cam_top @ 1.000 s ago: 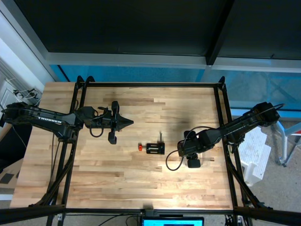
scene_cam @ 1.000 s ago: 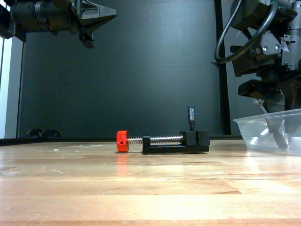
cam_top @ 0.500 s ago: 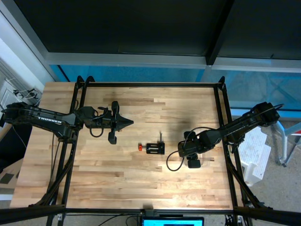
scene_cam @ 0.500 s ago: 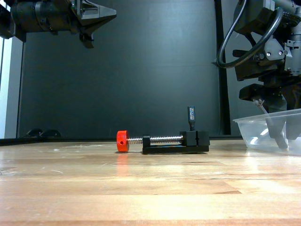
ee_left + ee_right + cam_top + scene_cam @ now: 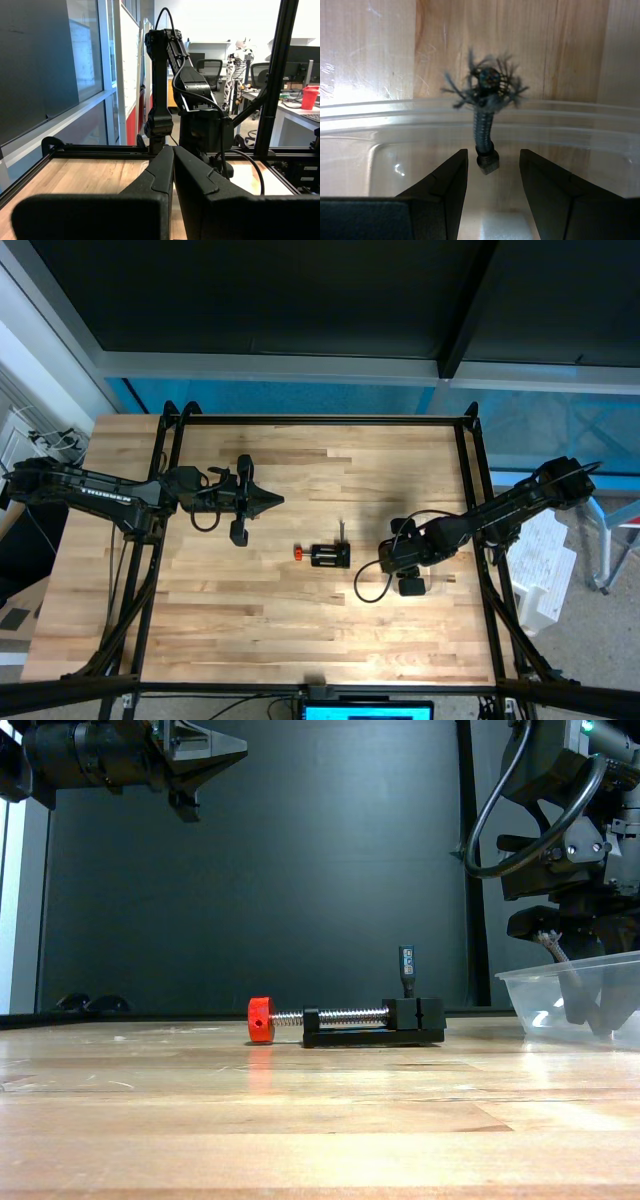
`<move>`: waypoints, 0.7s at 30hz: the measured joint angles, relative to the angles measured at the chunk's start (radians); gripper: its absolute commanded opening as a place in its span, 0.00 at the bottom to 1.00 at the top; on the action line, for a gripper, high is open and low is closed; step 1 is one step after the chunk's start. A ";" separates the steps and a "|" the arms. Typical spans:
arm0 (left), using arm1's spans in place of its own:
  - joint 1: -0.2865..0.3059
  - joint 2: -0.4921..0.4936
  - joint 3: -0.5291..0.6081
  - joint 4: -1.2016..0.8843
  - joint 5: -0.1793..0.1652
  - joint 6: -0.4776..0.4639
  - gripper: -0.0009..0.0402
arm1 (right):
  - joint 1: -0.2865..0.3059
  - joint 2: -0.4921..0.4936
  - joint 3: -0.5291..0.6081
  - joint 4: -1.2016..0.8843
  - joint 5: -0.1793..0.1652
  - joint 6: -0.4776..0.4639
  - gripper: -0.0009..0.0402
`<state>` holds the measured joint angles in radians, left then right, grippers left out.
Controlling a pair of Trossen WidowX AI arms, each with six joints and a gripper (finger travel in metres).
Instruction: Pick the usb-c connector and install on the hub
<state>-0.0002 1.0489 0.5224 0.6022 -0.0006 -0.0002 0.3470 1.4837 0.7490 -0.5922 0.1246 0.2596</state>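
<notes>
The hub (image 5: 330, 556) is a small black block lying mid-table, with a red-orange knob (image 5: 260, 1019) on its left end and a thin grey stem (image 5: 405, 968) standing up from it. The usb-c connector (image 5: 488, 162) ends a short braided stub with a frayed tip, lying inside the clear tray (image 5: 530, 992). My right gripper (image 5: 493, 155) points down into the tray, open, one finger on each side of the connector and touching nothing. It stands right of the hub (image 5: 372, 1020). My left gripper (image 5: 173, 152) is shut and empty, held high at the back left (image 5: 268, 500).
The clear plastic tray (image 5: 380, 165) sits on the wooden table right of the hub, its wall between gripper and hub. A black metal frame (image 5: 320, 421) runs around the table's edges. The left arm (image 5: 110, 750) hangs well above the table top.
The right arm has shifted slightly over the tray, its fingers staying inside it. The left arm and the hub have not moved.
</notes>
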 measured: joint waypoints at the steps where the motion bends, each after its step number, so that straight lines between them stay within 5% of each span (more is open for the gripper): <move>1: 0.000 0.000 0.000 0.000 0.000 0.000 0.02 | 0.000 0.000 0.000 0.000 0.000 0.000 0.37; 21: 0.000 0.000 0.000 0.000 0.000 0.000 0.02 | 0.000 0.000 0.003 0.007 -0.001 0.023 0.35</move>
<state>-0.0002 1.0489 0.5228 0.6025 -0.0002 -0.0002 0.3470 1.4837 0.7517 -0.5854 0.1238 0.2821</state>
